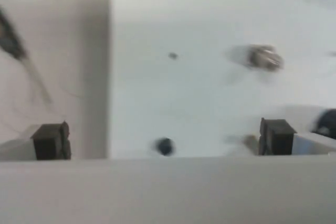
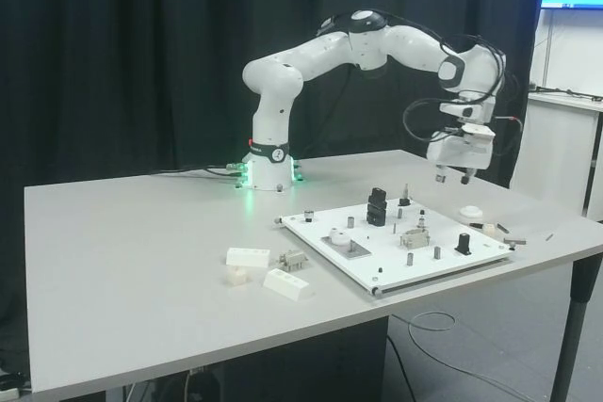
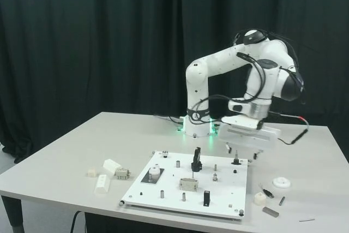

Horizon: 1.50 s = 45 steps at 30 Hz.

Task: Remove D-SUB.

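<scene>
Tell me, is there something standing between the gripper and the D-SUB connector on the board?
Nothing visible blocks it. The gripper hangs above the far edge of the white board, and the connector sits nearer the middle. A black upright part and small pegs stand nearby, below the gripper's height.

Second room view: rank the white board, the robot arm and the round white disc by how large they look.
1. Robot arm
2. White board
3. Round white disc, by far the smallest

One white board (image 3: 163, 192) sits on one grey table (image 3: 65, 162), with three white blocks (image 3: 111, 166) beside it.
</scene>
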{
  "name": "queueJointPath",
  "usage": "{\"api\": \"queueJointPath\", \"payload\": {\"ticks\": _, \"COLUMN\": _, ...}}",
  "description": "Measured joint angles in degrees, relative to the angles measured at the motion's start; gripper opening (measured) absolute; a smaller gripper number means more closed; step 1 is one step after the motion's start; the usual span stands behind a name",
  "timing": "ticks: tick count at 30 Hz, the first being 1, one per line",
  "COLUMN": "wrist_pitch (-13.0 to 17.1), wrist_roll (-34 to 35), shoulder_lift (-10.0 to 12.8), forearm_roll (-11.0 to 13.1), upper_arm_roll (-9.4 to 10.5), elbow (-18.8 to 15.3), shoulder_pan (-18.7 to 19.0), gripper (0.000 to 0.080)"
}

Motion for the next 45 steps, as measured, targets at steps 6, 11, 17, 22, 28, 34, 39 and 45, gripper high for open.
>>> {"api": "queueJointPath", "payload": {"ticks": 6, "wrist_pitch": -0.1, "wrist_roll": -5.0, "shoulder_lift": 0.0, "forearm_roll": -0.3, "upper_arm_roll": -2.72, "elbow": -6.4, "shoulder_pan": 2.1, "gripper": 0.08}}
{"api": "queueJointPath", "payload": {"ticks": 11, "wrist_pitch": 0.4, "wrist_roll": -9.3, "shoulder_lift": 0.0, "forearm_roll": -0.2, "upper_arm_roll": -4.91, "elbow": -11.5, "shoulder_pan": 3.4, "gripper": 0.08}}
{"api": "queueJointPath", "payload": {"ticks": 17, "wrist_pitch": 2.1, "wrist_roll": -13.5, "shoulder_lift": 0.0, "forearm_roll": 0.4, "upper_arm_roll": -6.59, "elbow": -16.2, "shoulder_pan": 4.2, "gripper": 0.08}}
{"api": "queueJointPath", "payload": {"ticks": 22, "wrist_pitch": 3.7, "wrist_roll": -16.4, "shoulder_lift": 0.0, "forearm_roll": 1.9, "upper_arm_roll": -7.17, "elbow": -19.1, "shoulder_pan": 4.2, "gripper": 0.08}}
{"api": "queueJointPath", "payload": {"ticks": 28, "wrist_pitch": 5.0, "wrist_roll": -19.8, "shoulder_lift": 0.0, "forearm_roll": 4.0, "upper_arm_roll": -7.24, "elbow": -22.3, "shoulder_pan": 4.2, "gripper": 0.08}}
{"api": "queueJointPath", "payload": {"ticks": 34, "wrist_pitch": 5.9, "wrist_roll": -22.8, "shoulder_lift": 0.0, "forearm_roll": 6.1, "upper_arm_roll": -6.95, "elbow": -24.9, "shoulder_pan": 4.2, "gripper": 0.08}}
{"api": "queueJointPath", "payload": {"ticks": 39, "wrist_pitch": 6.4, "wrist_roll": -24.2, "shoulder_lift": 0.1, "forearm_roll": 8.0, "upper_arm_roll": -6.33, "elbow": -26.5, "shoulder_pan": 4.2, "gripper": 0.08}}
{"api": "queueJointPath", "payload": {"ticks": 45, "wrist_pitch": 6.8, "wrist_roll": -25.1, "shoulder_lift": 0.1, "forearm_roll": 9.7, "upper_arm_roll": -5.37, "elbow": -27.6, "shoulder_pan": 4.2, "gripper": 0.08}}
